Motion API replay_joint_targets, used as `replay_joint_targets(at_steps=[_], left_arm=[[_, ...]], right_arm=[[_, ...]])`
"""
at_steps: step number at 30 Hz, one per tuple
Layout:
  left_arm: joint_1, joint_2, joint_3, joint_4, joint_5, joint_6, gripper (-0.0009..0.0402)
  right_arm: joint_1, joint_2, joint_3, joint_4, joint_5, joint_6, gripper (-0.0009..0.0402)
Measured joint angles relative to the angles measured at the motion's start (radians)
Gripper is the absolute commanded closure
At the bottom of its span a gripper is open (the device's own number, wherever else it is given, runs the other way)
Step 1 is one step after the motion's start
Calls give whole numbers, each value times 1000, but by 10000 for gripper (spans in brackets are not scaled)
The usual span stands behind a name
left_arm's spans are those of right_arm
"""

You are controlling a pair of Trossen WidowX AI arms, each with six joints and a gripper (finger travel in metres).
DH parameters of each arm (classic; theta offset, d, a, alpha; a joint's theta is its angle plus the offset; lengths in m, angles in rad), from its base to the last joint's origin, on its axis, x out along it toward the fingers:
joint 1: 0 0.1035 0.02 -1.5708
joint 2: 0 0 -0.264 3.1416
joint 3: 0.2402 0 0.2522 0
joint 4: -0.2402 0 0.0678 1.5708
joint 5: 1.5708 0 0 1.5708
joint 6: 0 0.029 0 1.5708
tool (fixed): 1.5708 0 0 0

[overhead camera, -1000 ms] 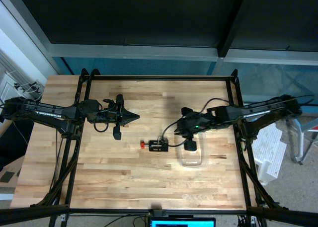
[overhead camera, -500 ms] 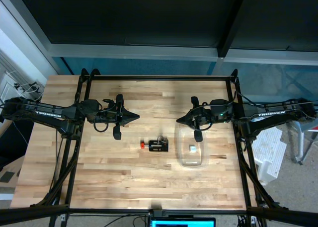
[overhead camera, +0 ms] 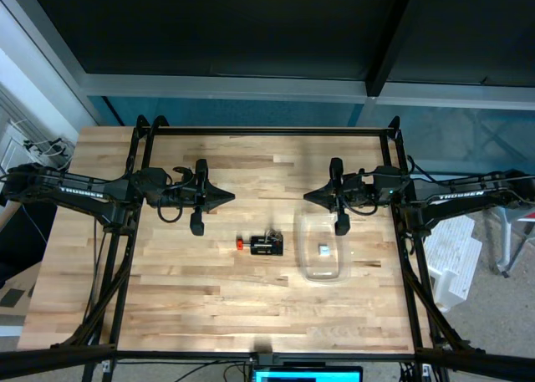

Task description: Pick the rca connector and install on the hub

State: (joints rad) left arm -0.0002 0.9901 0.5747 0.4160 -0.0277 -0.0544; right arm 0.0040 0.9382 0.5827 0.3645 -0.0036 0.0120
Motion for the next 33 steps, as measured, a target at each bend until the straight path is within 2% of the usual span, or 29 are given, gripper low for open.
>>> replay_joint_targets(at_steps=[7, 11, 17, 22, 33], left_arm=[[0, 0, 0, 0, 0, 0, 393], [0, 0, 0, 0, 0, 0, 393], [0, 0, 0, 0, 0, 0, 393], [0, 0, 0, 0, 0, 0, 393], [0, 0, 0, 0, 0, 0, 393]], right_arm=[[-32, -3, -29, 33, -1, 21, 393], [-37, -3, -42, 48, -24, 34, 393], [-35, -3, -42, 49, -27, 36, 393], [-34, -2, -42, 47, -53, 51, 393], [-35, -2, -42, 45, -43, 49, 393]])
